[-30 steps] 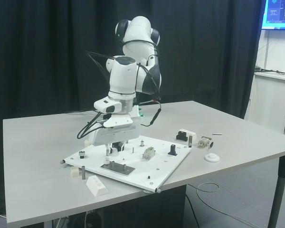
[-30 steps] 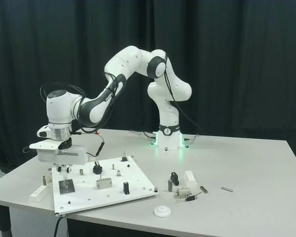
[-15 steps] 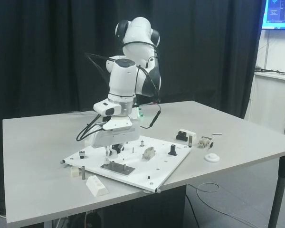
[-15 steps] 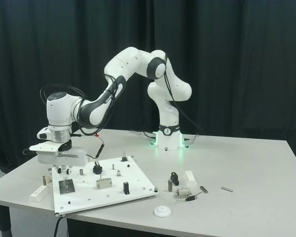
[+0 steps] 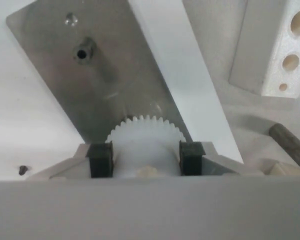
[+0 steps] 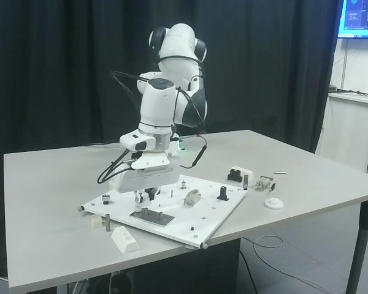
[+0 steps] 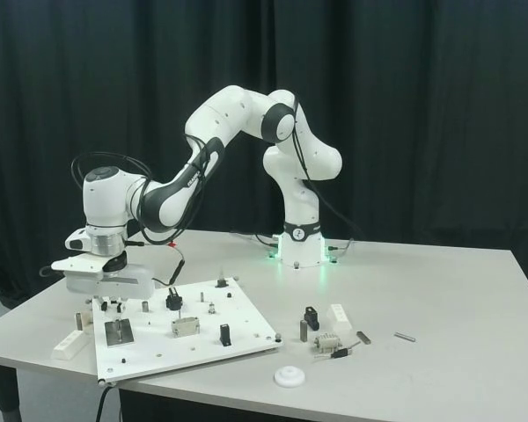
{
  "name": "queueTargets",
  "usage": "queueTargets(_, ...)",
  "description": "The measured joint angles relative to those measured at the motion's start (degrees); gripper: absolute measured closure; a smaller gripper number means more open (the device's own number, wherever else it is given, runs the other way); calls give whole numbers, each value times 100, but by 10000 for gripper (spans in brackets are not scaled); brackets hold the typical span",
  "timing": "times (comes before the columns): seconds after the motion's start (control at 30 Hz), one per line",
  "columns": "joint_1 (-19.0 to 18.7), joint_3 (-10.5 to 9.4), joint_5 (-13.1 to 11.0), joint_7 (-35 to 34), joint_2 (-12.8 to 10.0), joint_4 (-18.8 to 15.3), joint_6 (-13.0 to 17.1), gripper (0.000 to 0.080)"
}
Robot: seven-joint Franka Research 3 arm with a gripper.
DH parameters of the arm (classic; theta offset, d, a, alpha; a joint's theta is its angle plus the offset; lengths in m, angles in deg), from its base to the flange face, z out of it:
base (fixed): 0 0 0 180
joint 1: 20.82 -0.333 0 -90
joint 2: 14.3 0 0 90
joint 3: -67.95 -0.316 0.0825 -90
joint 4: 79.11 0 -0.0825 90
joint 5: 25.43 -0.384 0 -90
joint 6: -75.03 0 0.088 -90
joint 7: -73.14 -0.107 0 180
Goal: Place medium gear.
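Observation:
A white toothed medium gear (image 5: 146,136) sits between two black finger pads (image 5: 101,160), with my gripper (image 5: 146,159) shut on it. It hangs just over the near end of a grey metal plate (image 5: 85,85) that carries an upright peg (image 5: 84,50). From the room, the gripper (image 6: 140,195) is low over the white assembly board (image 6: 199,217), at the back edge of the metal plate (image 6: 152,217). In the second room view the gripper (image 7: 113,302) hovers above the plate (image 7: 119,332) at the board's left corner.
A white block with holes (image 6: 124,239) and a dark peg (image 6: 108,218) lie off the board's near corner. Small fixtures (image 6: 192,197) stand on the board. A large white gear (image 7: 289,376) and loose parts (image 7: 327,341) lie on the grey table (image 7: 440,352).
The gripper, still holding the gear, has shifted a little to the left in the first room view, toward the metal plate's end. Nothing else moved.

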Motion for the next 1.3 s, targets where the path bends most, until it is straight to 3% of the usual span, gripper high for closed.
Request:
queueTargets(0.4, -55, -73, -90, -235, 40, 6, -38, 522)
queueTargets(0.63, -257, -83, -271, -445, 140, 5, -344, 522)
queueTargets(1.0, -866, -91, -462, -1149, 337, -14, -968, 522)
queueTargets(1.3, -1513, -121, -463, -2250, 443, -70, -1041, 522)
